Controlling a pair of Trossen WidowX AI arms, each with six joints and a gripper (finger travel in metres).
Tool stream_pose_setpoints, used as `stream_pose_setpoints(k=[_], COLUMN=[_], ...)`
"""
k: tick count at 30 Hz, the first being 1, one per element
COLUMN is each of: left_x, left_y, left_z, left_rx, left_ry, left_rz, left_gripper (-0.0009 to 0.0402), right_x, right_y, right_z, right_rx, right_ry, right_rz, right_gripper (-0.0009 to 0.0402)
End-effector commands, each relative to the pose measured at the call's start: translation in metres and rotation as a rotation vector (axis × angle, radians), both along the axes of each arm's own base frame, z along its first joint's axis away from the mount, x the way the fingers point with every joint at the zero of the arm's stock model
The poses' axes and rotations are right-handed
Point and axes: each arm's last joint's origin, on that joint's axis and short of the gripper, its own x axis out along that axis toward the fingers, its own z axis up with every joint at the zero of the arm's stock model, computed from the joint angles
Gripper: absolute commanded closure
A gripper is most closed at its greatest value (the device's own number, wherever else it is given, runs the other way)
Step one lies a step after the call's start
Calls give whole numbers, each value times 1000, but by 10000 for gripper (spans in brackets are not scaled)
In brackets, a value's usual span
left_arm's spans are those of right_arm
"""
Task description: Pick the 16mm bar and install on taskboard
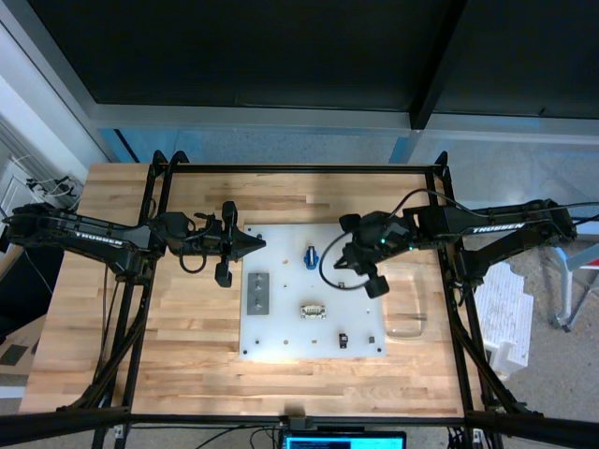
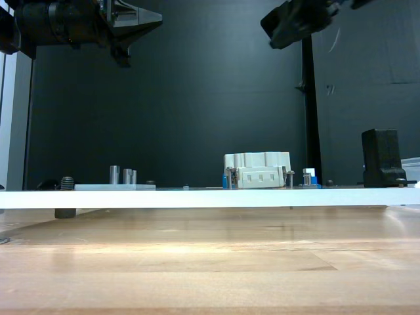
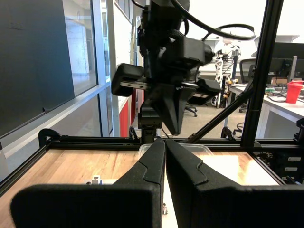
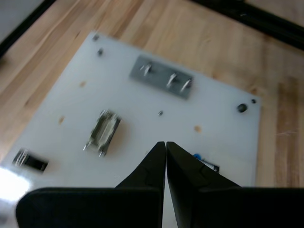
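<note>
Rod of grey metal, the tiny 16mm bar, sits at the lower right of the large white square taskboard, just right of a small black block fitting. Higher in the frame, the black left gripper hovers at the board's upper-left edge. The black right gripper hovers beside the blue upright part. Each has its fingers pressed together, empty.

Overhead view, table-level view, both showing taskboard

Butcher-block wooden table is noted. A white taskboard is set near its centre. A clear plastic tray is placed just beside the board's right edge.
</note>
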Motion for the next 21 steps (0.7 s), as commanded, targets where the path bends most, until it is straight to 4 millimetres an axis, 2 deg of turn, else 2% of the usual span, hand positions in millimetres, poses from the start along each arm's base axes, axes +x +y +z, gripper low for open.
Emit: stream_pose_setpoints(k=[1, 13, 21], left_x=[0, 0, 0], left_y=[0, 0, 0], left_z=[0, 0, 0], left_rx=[0, 0, 0], left_ry=[0, 0, 0], left_rz=[0, 0, 0], left_gripper=[393, 393, 393], right_x=[4, 15, 18], right_y=[-5, -14, -14], right_z=[2, 4, -9], right_rx=[31, 176, 274], right_ry=[-53, -269, -422], right_rz=[-46, -166, -212], right_gripper=[393, 394, 393])
